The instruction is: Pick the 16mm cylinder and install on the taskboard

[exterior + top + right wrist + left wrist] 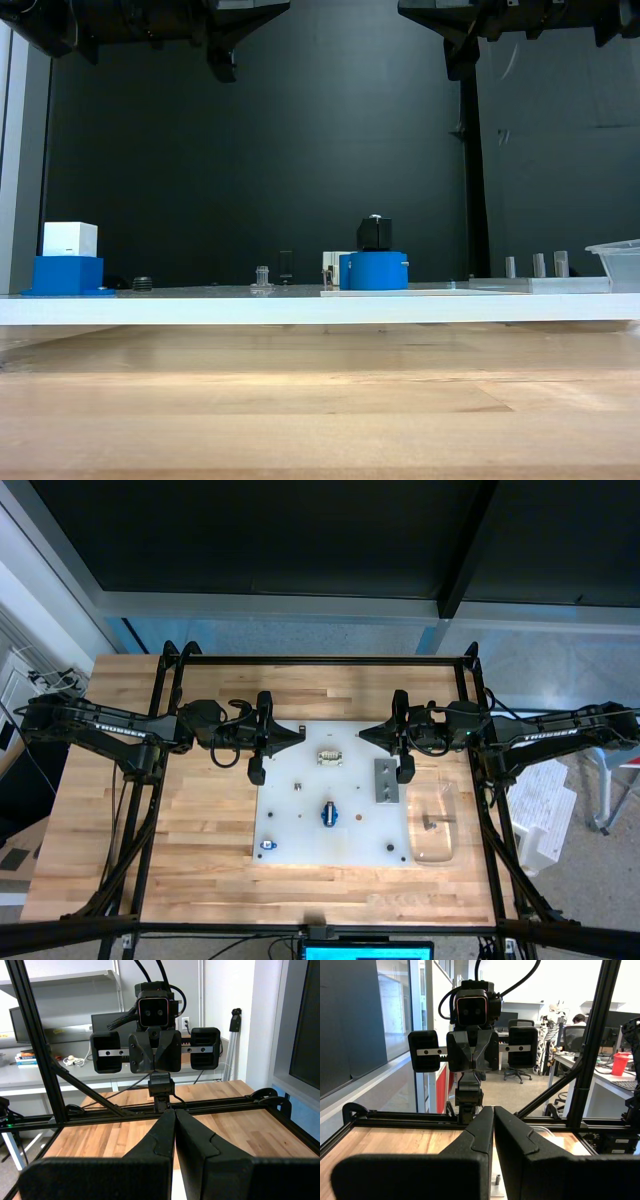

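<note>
Jaws closed tight and holding nothing on both units: left gripper [298,733] and right gripper [364,734] hang high over the far part of the taskboard [300,825], tips facing. The pick has not begun. The cylinder [429,821] appears to lie in the clear tray [440,858], right of the board on the bench [200,860]. Next, in my judgement, the right arm opens and descends into the tray. Count: two grippers, one board, one tray, one cylinder.

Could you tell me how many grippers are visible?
2. The left gripper hangs over the taskboard's far left part, the right gripper over its far right part. Both are shut.
</note>
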